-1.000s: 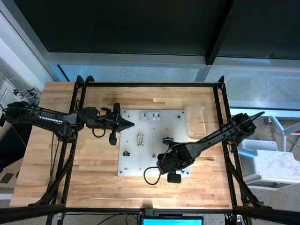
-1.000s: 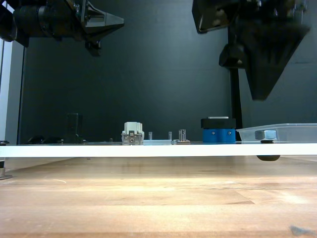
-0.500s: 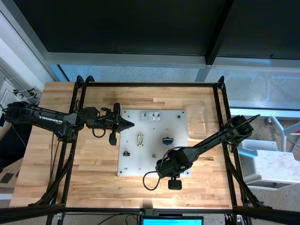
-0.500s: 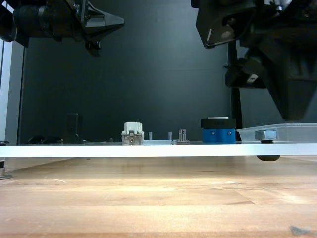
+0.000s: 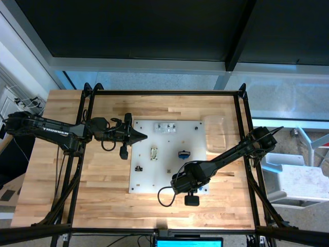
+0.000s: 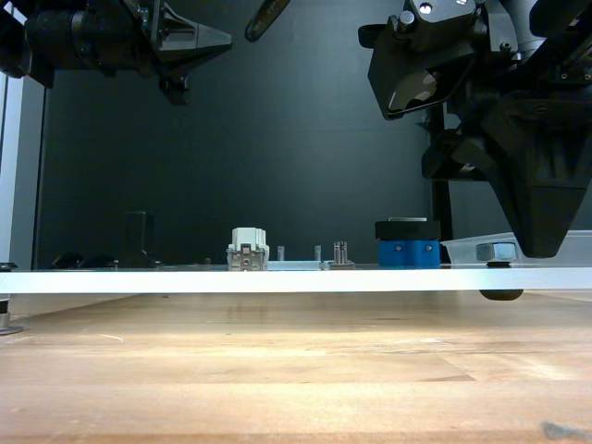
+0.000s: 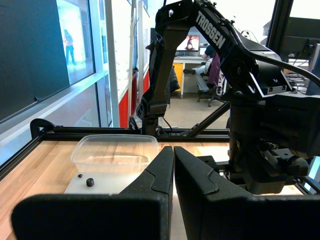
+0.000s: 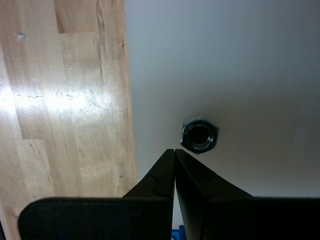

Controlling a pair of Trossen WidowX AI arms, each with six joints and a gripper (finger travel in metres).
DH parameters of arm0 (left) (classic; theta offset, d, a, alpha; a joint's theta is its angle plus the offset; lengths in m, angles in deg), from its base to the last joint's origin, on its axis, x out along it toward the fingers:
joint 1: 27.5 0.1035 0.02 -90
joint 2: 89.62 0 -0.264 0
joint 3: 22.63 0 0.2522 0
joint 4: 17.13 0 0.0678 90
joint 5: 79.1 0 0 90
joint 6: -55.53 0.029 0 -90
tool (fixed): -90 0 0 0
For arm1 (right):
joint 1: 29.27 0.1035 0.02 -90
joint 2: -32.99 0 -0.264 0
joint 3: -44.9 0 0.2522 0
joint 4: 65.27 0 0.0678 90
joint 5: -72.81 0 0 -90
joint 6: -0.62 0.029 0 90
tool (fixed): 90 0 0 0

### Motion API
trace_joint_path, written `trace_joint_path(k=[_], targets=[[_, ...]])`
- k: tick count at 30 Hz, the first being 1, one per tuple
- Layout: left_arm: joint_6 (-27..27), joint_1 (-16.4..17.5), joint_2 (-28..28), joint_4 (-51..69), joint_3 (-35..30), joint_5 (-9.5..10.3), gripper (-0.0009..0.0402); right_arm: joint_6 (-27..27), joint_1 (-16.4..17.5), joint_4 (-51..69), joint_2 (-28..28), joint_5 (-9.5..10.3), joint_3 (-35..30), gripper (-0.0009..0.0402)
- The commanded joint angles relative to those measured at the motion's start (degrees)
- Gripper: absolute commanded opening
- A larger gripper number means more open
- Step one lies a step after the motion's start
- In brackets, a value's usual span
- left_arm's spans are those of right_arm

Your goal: Unfasten the M12 fastener and place in the container

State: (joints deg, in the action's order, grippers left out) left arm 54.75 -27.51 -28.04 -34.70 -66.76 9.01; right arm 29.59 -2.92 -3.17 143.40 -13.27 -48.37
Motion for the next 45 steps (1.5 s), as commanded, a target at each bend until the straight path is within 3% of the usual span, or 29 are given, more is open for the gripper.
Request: trace_joint_path(k=[1,4,13,14,17,18,22,26,28,32,35,37,41,45], targets=[[0.02,0.02,0.02,-0.04,0.00,-0.02,0.0000,0.04,0.00,-0.22,0.00,-1.14,-0.02,0.0000],[0.02,0.00,0.02,-0.02,0.00,-0.02,0.0000,0.15,0.00,-0.22,-0.02,-3.04,-0.02,0.0000],[0.02,0.00,0.02,-0.02,0.00,-0.02,0.0000,0.02,-0.09,0.02,-0.04,-3.13,0.00,0.0000],[0.02,0.00,0.02,-0.02,0.00,-0.02,0.0000,0.00,-0.09,0.57,-0.04,-4.39,-0.02,0.0000],[0.02,0.00,0.02,-0.04,0.00,-0.02,0.0000,3.69,-0.07,3.80,-0.39,-13.86,-0.42,0.0000],[0.02,0.00,0.02,-0.02,0.00,-0.02,0.0000,4.09,-0.07,4.59,-0.57,-15.82,-0.55,0.0000],[0.02,0.00,0.02,-0.02,0.00,-0.02,0.0000,3.85,-0.04,5.42,-1.27,-16.28,-0.57,0.0000],[0.02,0.02,0.02,-0.02,0.00,-0.02,0.0000,3.85,0.07,5.46,-1.68,-15.63,-0.57,0.0000],[0.02,0.00,0.00,-0.02,0.00,-0.02,0.0000,3.87,0.09,5.44,-1.95,-13.38,-0.63,0.0000],[0.02,0.02,0.00,-0.07,0.00,0.00,0.0000,4.15,0.20,5.29,-2.43,-5.86,-1.88,0.0000],[0.02,0.02,0.00,-0.02,0.00,-0.02,0.0000,3.52,0.22,4.76,-2.75,2.25,-3.39,0.0000],[0.02,0.00,0.02,0.04,0.00,-0.02,0.0000,3.50,0.26,4.37,-2.75,5.31,-4.15,0.0000],[0.02,0.00,0.00,-0.02,0.00,0.00,0.0000,3.52,0.37,3.37,-2.75,5.11,-4.24,0.0000],[0.02,0.00,0.02,-0.02,0.00,-0.02,0.0000,3.56,0.44,2.54,-1.31,3.50,-3.72,0.0000]])
